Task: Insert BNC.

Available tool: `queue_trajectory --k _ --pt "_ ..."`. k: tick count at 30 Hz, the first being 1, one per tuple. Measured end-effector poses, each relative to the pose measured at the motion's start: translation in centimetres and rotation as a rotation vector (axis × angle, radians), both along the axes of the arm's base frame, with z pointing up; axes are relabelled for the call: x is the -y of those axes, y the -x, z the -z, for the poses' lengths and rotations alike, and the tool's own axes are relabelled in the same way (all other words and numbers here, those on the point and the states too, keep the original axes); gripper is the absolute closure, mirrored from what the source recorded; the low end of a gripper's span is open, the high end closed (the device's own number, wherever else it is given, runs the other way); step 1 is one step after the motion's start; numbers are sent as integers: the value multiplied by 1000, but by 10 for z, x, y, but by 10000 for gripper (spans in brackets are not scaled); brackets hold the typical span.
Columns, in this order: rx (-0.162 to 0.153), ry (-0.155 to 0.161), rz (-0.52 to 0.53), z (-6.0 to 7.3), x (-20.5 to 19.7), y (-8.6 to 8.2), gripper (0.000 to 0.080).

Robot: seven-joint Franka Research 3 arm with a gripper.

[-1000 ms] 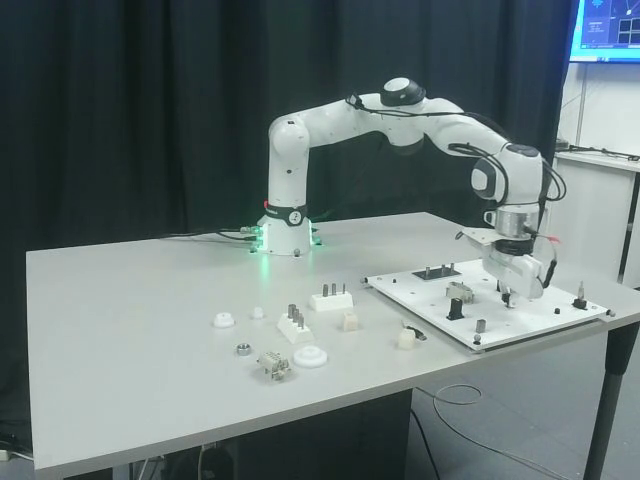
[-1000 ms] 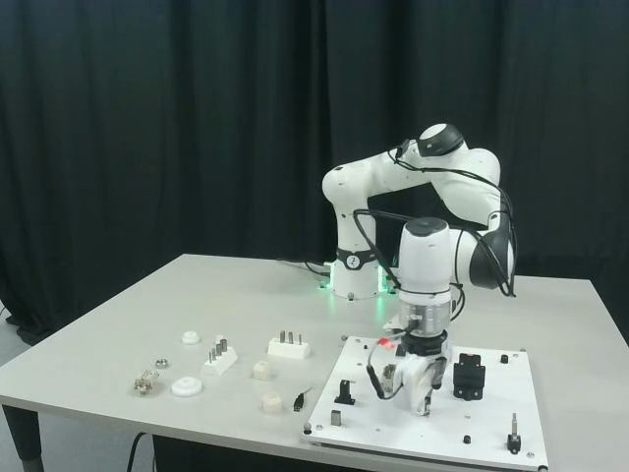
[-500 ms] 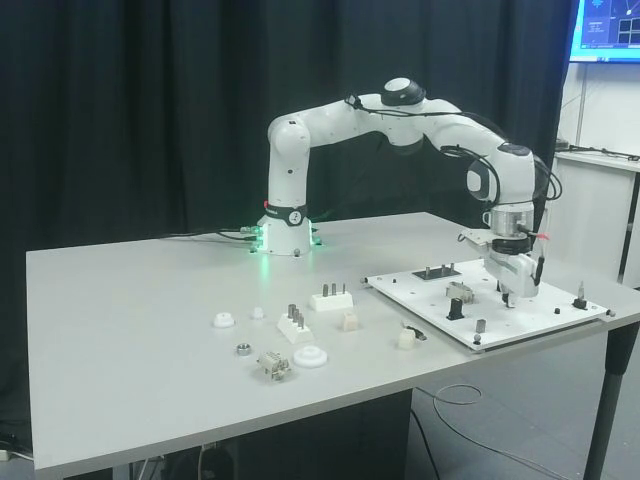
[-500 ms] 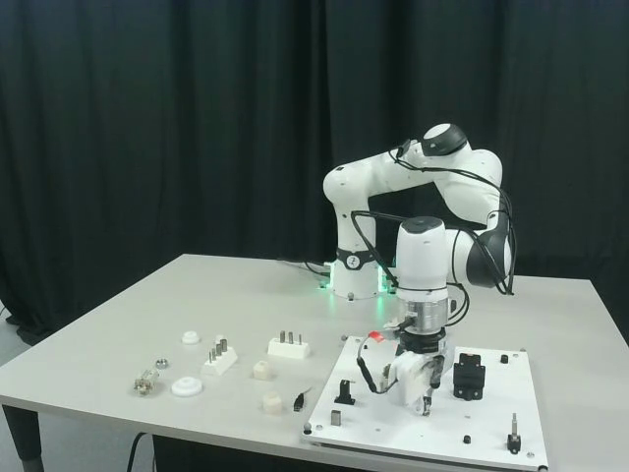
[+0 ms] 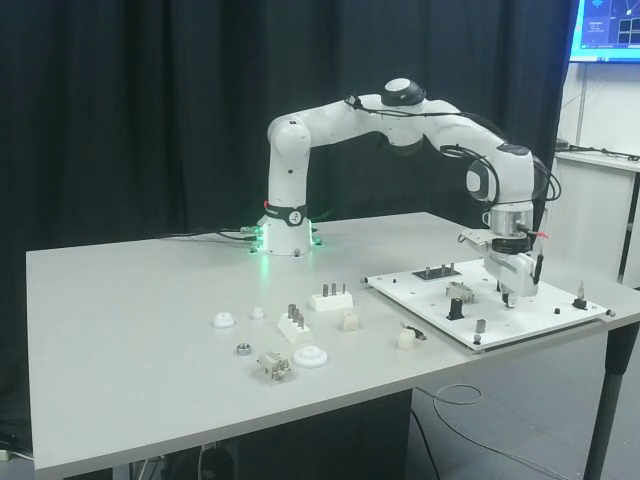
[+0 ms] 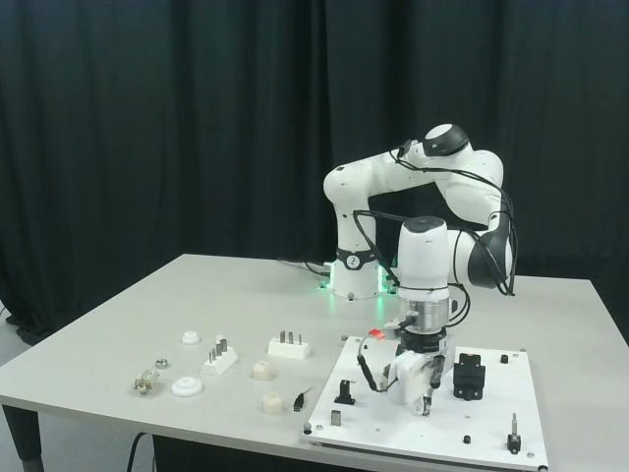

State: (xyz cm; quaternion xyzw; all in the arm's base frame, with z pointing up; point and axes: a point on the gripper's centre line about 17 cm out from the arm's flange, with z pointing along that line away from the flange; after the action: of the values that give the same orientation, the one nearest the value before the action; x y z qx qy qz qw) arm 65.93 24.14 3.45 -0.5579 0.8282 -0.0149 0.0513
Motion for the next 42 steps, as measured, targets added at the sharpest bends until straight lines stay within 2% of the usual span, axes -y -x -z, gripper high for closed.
queue_trajectory --k 25,26,34,35,40,41,42 --pt "0 5 -8 1 1 1 677" --pt "1 6 -8 1 2 0 629" --pt "19 21 11 -2 10 -5 629" --pt "23 22 14 -4 12 -7 89" --pt "46 30 23 -19 20 -15 89" --pt "50 31 25 -22 21 -17 21" --pt "55 33 25 -26 23 -18 21"
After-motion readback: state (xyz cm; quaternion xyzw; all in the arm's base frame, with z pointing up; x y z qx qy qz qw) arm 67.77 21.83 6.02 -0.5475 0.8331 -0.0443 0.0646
